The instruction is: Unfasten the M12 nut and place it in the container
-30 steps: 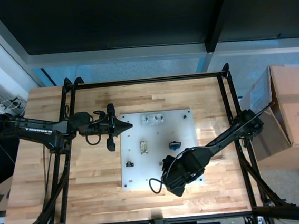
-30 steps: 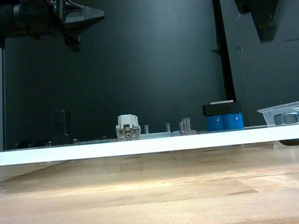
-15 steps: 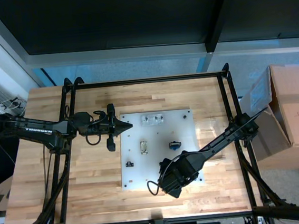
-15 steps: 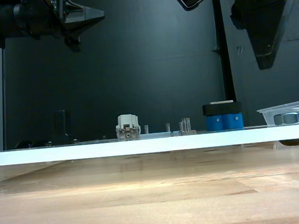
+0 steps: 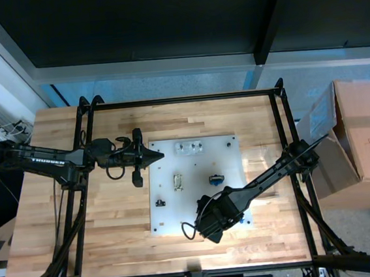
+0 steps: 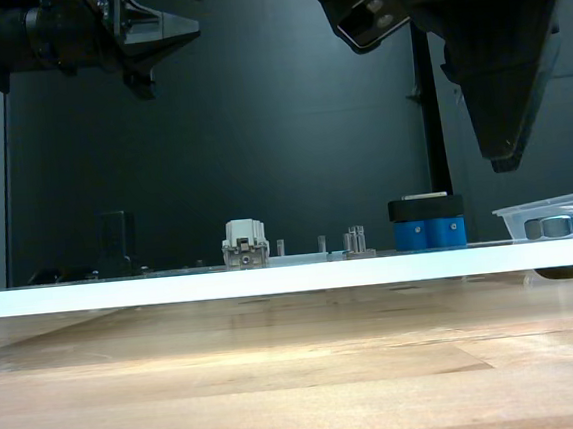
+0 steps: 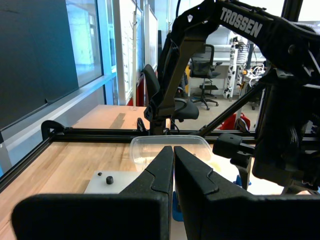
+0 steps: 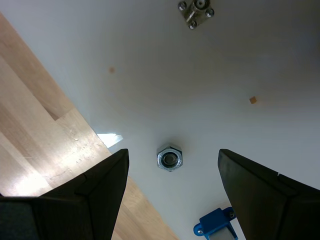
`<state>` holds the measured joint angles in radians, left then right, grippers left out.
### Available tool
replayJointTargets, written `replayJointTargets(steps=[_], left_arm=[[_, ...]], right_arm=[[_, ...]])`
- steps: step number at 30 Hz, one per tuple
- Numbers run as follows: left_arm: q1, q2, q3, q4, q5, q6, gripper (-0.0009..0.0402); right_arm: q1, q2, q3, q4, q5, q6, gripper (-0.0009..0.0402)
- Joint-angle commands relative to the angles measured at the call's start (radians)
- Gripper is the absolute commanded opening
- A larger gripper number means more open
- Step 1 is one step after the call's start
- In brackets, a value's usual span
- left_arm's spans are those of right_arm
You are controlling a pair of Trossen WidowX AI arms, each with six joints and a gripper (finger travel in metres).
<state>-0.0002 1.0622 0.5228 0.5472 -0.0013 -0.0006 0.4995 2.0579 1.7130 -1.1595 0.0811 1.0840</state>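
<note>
The M12 nut [image 8: 169, 158] is seen on the white board [image 8: 150, 75], near its near right edge. It lies directly below the right gripper [image 8: 172, 151] and is centred between that gripper's two fingers [image 8: 100, 192]. These fingers are spread wide and held clear of the nut on either side, with the gripper poised above the board. A dark core is shown in the nut's bore, so the nut is read as sitting on its stud; how far down it has been run cannot be told. In the low view the nut is seen through the clear wall of the container [image 6: 516, 222], but in the right wrist view it is found on bare white board, outside the container. The container is set on the table [image 5: 113, 211] just beside the board's right edge, and in the left wrist view only its clear walls and floor are made out. A blue block [image 6: 429, 234] with a black top is stood on the board toward the same edge, and a grey connector [image 6: 244, 246] is placed nearer the board's middle. The left gripper [image 5: 159, 155] is held high over the board's left edge, toward the far corner, and is pointed to the right. Its fingers are pressed together with only a thin seam left between them.
</note>
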Motion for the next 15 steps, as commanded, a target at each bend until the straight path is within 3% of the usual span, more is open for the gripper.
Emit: replayJointTargets(steps=[1, 15], left_arm=[[0.0, 0.0, 0.0, 0.0, 0.0, 0.0, 0.0], [0.0, 0.0, 0.0, 0.0, 0.0, 0.0, 0.0]], right_arm=[[0.0, -0.001, -0.016, 0.026, -0.003, 0.009, 0.0249], [-0.023, -0.001, -0.092, 0.107, -0.008, 0.008, 0.0249]])
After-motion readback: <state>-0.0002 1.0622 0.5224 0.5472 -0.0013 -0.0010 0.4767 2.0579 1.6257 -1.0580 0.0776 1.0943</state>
